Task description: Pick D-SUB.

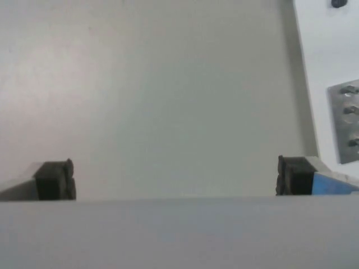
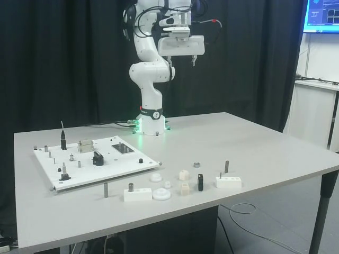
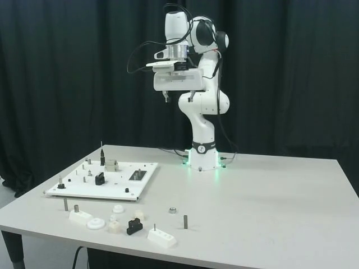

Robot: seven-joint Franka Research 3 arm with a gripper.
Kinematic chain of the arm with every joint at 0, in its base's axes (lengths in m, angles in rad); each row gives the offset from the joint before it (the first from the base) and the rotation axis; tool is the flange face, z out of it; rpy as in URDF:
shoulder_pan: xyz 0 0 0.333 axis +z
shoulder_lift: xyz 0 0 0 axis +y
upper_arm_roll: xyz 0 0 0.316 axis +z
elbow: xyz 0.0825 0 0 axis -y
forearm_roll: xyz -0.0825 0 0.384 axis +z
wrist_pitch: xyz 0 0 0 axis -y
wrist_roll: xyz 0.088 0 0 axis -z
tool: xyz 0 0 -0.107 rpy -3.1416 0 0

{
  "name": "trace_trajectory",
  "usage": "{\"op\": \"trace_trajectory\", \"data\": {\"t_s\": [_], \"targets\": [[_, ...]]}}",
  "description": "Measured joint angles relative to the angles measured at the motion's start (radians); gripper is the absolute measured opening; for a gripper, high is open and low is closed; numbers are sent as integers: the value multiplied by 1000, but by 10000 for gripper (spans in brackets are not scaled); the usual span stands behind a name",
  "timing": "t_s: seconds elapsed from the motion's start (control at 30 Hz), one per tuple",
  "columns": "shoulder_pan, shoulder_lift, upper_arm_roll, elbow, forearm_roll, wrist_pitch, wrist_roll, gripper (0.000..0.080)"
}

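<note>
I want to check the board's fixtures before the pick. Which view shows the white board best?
The second room view: the white board lies whole and unblocked. The first room view shows it foreshortened; the wrist view catches only its edge.

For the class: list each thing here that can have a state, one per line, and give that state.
gripper: open, raised high above the table, holding nothing.
white board: flat on the grey table, small parts standing on it.
loose black part: upright near the table's front edge, ungrasped.
white block: lying on the table, a pin standing in it.
</note>
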Motion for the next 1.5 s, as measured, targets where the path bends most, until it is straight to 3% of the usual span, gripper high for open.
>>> {"op": "trace_trajectory", "data": {"t_s": [0.4, 0.7, 1.03, 1.5], "targets": [[-22, 41, -14, 7, -23, 94, -76, 800], [-36, 116, -28, 41, -25, 202, -204, 800], [-37, 252, -36, 136, -25, 279, -282, 800], [-34, 467, -36, 303, -15, 285, -390, 800]]}}
